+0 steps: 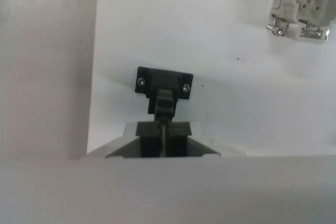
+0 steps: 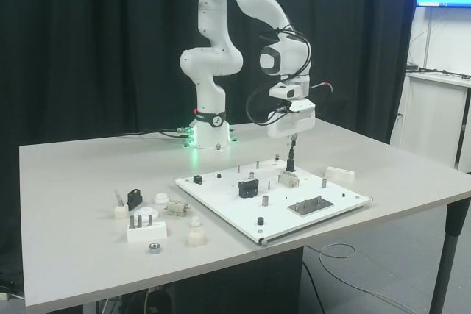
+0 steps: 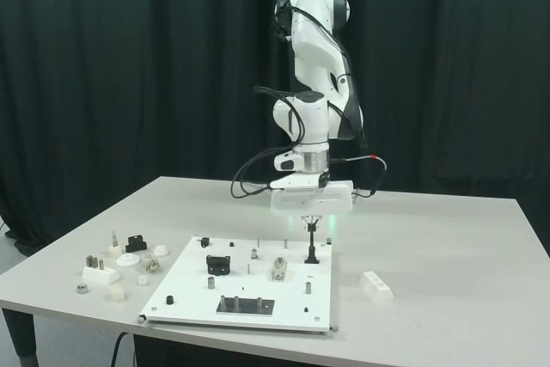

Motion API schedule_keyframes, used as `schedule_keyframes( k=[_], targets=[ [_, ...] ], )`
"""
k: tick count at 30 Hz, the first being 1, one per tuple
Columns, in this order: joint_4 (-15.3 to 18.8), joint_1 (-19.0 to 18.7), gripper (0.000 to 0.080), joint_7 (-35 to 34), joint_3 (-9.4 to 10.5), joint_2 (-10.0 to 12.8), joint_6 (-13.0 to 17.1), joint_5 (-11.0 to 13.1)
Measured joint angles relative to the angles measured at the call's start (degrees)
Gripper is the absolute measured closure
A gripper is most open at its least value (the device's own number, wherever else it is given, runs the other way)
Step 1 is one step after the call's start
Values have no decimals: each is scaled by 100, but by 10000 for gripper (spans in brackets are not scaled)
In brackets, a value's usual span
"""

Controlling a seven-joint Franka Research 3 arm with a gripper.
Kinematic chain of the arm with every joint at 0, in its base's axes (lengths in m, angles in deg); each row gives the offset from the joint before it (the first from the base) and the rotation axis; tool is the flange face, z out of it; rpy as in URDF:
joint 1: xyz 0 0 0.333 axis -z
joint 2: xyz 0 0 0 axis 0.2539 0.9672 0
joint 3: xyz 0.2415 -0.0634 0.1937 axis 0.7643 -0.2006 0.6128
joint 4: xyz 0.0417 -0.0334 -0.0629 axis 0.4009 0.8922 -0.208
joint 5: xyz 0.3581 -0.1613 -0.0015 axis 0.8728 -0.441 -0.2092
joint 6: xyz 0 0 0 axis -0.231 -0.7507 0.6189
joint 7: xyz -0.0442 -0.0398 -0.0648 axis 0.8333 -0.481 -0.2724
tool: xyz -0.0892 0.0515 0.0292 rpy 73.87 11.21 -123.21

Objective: Insert USB.

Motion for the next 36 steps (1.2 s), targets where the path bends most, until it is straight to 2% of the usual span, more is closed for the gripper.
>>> schedule_keyframes(
  k=[16, 22, 23, 27, 28, 36],
  targets=[
    [-1, 1, 780, -4, -7, 7, 6, -14],
    [-42, 21, 780, -234, -34, 3, -78, -14],
    [-55, 24, 413, -258, -38, -3, -101, -14],
    [-113, 38, 413, -332, -53, -62, -249, -14],
    [-130, 43, 130, -356, -54, -89, -294, -14],
    [-189, 63, 130, -435, -55, -385, -537, -6]
  ],
)
